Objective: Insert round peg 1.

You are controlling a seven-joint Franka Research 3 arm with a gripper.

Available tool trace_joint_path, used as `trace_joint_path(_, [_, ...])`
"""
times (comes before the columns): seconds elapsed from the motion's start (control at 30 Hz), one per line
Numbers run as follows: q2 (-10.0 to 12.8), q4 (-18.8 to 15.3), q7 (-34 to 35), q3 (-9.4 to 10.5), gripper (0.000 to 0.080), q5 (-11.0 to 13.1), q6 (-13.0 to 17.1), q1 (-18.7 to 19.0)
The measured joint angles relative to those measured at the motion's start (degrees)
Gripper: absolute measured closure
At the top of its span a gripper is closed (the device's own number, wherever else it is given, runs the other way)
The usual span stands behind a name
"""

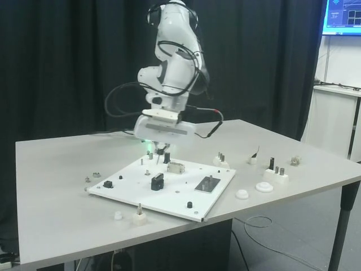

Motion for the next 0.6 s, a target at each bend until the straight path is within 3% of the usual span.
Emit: trace_joint_path(0.6, [0.0, -4.9, -12.0, -5.09, 0.0770, 6.8, 7.8, -2.6])
